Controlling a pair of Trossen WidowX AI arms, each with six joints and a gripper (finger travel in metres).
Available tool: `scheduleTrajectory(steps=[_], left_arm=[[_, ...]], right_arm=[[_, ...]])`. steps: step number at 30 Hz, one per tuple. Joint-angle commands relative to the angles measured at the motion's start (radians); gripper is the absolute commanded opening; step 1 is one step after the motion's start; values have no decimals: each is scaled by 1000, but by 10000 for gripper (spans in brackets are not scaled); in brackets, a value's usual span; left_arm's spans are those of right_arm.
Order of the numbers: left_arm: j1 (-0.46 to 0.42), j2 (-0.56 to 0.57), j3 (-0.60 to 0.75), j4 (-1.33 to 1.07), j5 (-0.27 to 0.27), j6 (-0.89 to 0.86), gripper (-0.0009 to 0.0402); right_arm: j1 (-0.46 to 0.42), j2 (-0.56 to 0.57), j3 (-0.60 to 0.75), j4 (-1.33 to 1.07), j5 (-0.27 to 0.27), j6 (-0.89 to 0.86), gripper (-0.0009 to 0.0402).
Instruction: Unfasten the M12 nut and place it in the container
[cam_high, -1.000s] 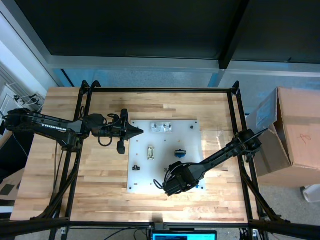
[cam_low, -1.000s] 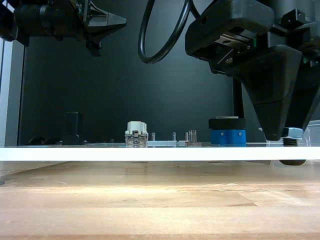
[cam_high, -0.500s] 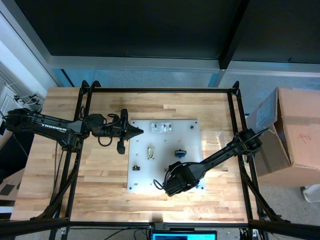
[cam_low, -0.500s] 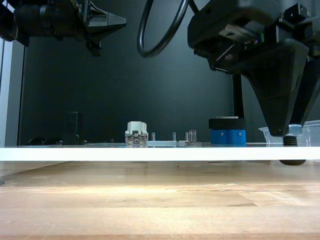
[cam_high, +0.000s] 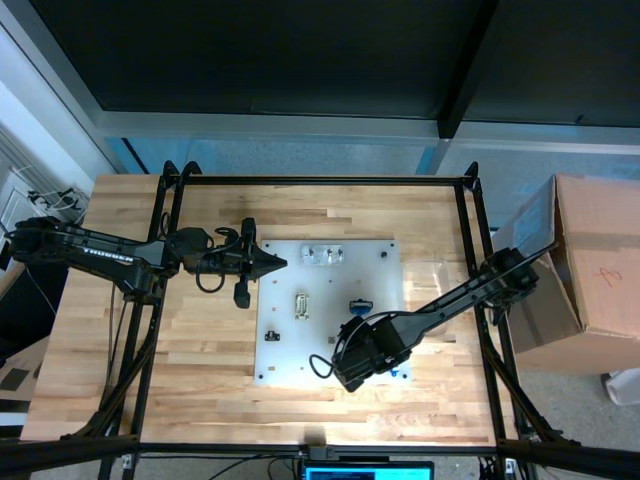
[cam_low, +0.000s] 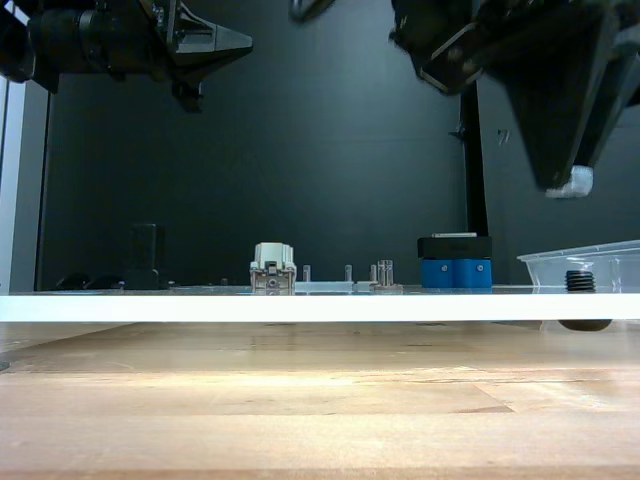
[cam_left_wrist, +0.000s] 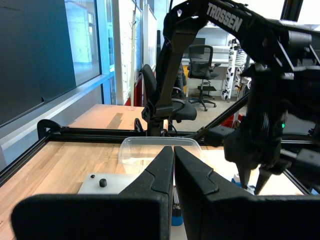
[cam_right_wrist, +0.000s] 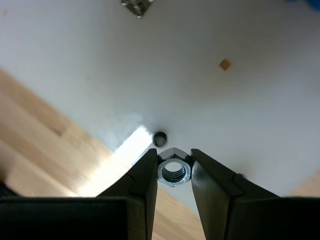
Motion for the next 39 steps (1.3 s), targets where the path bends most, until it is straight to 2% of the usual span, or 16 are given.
scheduleTrajectory(steps=[1,12,23,30,39], left_arm=[[0,0,0,0,0,0,0],[0,0,0,0,0,0,0],[0,0,0,0,0,0,0],[0,0,0,0,0,0,0],[0,0,0,0,0,0,0]], right_arm=[[11,-41,-14,-45,1,-91,9],[51,-245,-164,-74,0,-63,9],[167,-430,-373,-80,-1,163,8],[236,-493,-454,-80,-10,267,8],[253,-502,-517,-65,-27,371,9]])
